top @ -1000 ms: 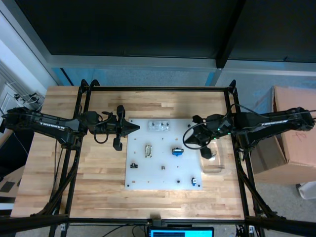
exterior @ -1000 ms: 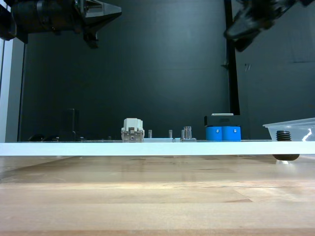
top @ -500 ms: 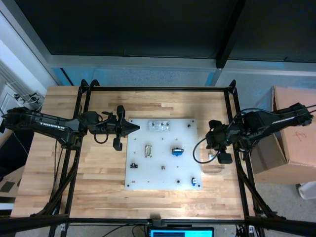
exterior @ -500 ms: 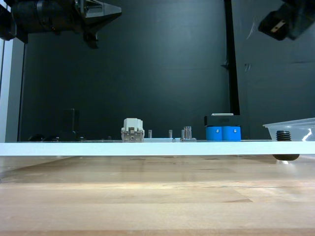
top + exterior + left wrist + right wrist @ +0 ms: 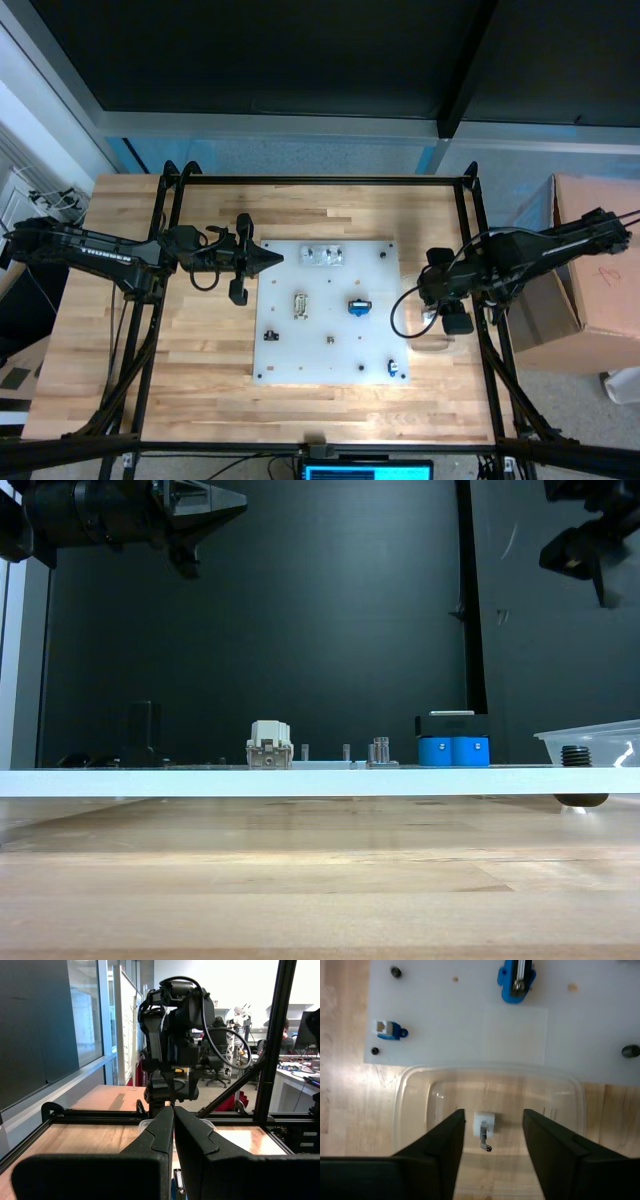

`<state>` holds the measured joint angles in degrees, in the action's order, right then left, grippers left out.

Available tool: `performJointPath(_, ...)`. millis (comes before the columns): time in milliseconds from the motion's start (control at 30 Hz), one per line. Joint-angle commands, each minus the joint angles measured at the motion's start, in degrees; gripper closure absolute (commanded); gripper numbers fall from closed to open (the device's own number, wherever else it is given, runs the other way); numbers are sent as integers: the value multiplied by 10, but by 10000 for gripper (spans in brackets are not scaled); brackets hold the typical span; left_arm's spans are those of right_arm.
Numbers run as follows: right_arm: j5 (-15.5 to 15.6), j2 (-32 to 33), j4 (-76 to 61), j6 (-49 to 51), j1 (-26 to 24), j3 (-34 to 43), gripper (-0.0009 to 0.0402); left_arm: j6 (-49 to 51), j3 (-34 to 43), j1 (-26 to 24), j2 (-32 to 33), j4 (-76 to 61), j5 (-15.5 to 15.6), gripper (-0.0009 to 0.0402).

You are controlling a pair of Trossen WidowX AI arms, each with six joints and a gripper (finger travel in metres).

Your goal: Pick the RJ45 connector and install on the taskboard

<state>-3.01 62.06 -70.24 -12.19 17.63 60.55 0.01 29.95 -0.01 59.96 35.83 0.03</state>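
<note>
Wood table [image 5: 200, 380] fills the middle of the high view and carries the white task board [image 5: 320, 365]. My left claw [image 5: 270, 258] hangs high by the board's upper left corner, its fingers pressed together on nothing. My right claw [image 5: 493, 1110] hovers above the clear tray [image 5: 430, 345] just right of the board, fingers spread wide. I see the RJ45 connector [image 5: 484, 1124] lying free in that tray, below the gap between them.

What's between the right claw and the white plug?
Only air (right wrist view): RJ45 connector lies free in tray below right gripper; left gripper hovers over taskboard.
</note>
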Motion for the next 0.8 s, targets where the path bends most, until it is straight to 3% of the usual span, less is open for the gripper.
performJointPath(33,0,24,0,0,2,-5,182,0,0,0,0,0,0,393)
performJointPath(200,-5,76,2,0,3,-5,155,0,0,0,0,0,0,393)
performJointPath(433,-4,143,10,0,5,-19,153,0,0,0,0,0,0,392)
performJointPath(800,-4,153,123,-9,8,-112,153,0,0,0,0,0,0,393)
